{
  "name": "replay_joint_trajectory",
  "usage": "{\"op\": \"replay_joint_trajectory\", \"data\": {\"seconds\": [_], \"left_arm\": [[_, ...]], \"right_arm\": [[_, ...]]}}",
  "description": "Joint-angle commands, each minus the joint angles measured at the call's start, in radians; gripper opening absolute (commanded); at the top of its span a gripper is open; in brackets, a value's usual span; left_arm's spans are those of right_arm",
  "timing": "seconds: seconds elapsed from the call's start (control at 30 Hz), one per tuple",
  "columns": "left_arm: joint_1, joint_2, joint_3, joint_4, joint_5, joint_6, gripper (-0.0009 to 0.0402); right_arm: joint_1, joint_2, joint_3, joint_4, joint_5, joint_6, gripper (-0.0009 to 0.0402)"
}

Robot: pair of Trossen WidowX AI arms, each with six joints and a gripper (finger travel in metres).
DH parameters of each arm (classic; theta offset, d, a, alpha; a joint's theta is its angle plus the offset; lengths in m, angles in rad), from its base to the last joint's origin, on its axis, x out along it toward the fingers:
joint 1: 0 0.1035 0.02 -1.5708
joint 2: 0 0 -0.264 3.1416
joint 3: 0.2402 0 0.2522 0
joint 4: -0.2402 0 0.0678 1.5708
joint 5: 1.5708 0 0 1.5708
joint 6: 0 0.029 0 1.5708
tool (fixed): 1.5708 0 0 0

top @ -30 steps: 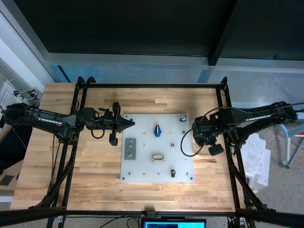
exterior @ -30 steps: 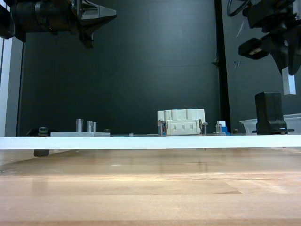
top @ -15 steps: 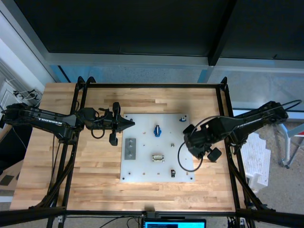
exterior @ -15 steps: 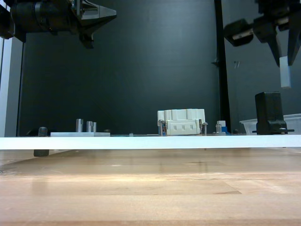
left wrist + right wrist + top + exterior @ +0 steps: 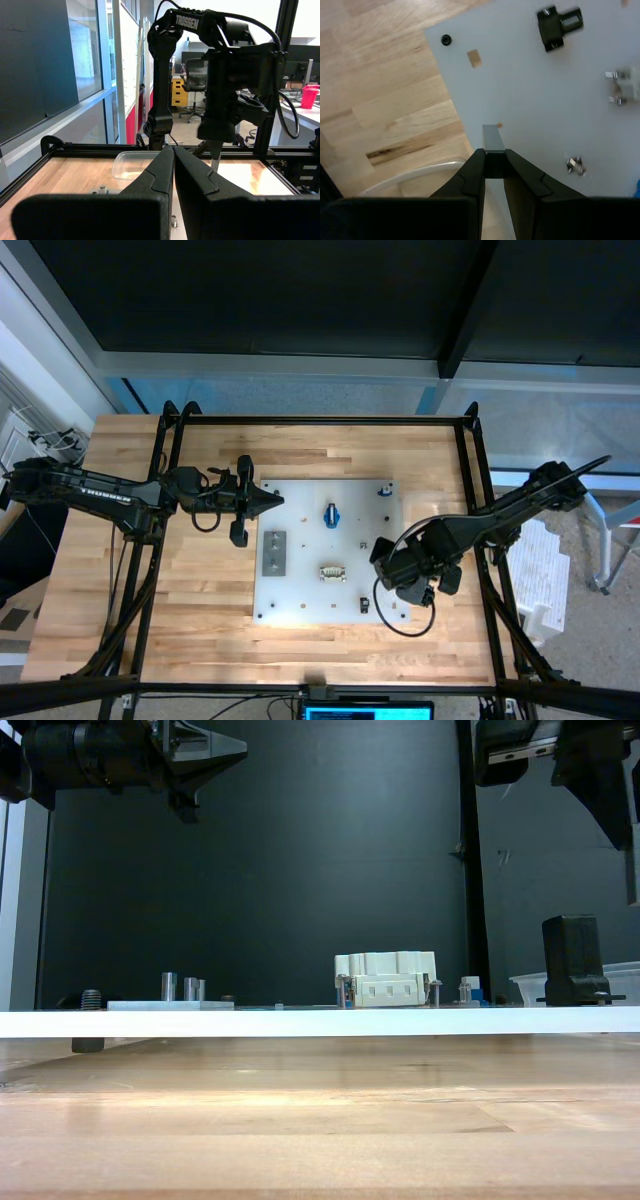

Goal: Pick the 16mm bar and install on taskboard

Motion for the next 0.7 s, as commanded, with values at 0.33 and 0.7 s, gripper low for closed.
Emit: {"op": "replay_joint_trajectory", "data": {"seconds": [0.33, 0.7], "left_arm": [[0.0, 0.0, 0.0, 0.0, 0.0, 0.0, 0.0], [0.0, 0.0, 0.0, 0.0, 0.0, 0.0, 0.0]], "right_arm": [[0.083, 0.062, -0.001, 0.073, -0.005, -0.06, 0.0], [0.118, 0.111, 0.006, 0.116, -0.037, -0.112, 0.0]]}}
